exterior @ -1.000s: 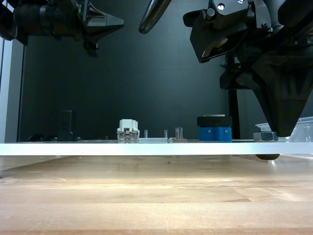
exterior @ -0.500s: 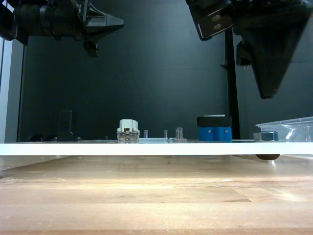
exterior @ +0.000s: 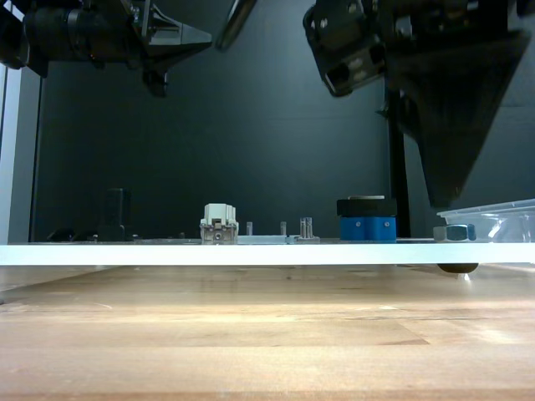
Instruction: Unfasten the M12 nut and place it in the container
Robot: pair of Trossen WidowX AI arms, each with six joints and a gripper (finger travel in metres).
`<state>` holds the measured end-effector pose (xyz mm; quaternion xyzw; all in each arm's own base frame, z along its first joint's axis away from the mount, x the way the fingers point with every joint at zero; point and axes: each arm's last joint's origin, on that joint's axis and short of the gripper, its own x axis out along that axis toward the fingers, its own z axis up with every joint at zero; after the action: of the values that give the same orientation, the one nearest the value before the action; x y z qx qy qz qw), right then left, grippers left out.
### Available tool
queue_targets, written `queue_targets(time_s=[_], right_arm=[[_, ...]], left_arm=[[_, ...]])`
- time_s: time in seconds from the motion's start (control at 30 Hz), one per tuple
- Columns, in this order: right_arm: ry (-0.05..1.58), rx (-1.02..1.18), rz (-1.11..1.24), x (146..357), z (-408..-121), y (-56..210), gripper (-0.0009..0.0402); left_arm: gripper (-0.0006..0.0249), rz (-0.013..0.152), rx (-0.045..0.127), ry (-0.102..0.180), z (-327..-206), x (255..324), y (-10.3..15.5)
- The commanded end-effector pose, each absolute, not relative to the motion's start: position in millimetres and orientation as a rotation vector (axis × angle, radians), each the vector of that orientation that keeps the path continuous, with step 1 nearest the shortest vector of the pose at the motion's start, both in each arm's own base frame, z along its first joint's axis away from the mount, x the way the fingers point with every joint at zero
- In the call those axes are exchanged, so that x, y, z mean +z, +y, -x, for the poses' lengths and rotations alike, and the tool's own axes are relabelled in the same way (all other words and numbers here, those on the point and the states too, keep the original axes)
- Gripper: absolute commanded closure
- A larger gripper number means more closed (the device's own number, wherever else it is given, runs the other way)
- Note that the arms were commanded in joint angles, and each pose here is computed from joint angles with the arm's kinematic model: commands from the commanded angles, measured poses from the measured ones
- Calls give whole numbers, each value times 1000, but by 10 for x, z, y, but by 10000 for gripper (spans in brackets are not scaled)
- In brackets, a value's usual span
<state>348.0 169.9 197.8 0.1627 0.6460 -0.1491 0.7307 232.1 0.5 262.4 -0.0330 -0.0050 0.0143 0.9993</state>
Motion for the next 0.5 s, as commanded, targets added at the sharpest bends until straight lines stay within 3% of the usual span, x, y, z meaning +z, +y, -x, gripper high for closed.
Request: queue_targets(time_s=[0.03, 0.23, 0.5], right_arm=[[1434, -334, -350, 1892, -3499, 1707, 123], [1450, -327, -332, 1806, -3483, 1702, 129], [1457, -328, -318, 1772, -3469, 1691, 171]], left_arm=[[243, 66, 28, -10, -2322, 2623, 5], [243, 66, 29, -10, -2322, 2623, 6], [243, 66, 29, -10, -2322, 2623, 6]])
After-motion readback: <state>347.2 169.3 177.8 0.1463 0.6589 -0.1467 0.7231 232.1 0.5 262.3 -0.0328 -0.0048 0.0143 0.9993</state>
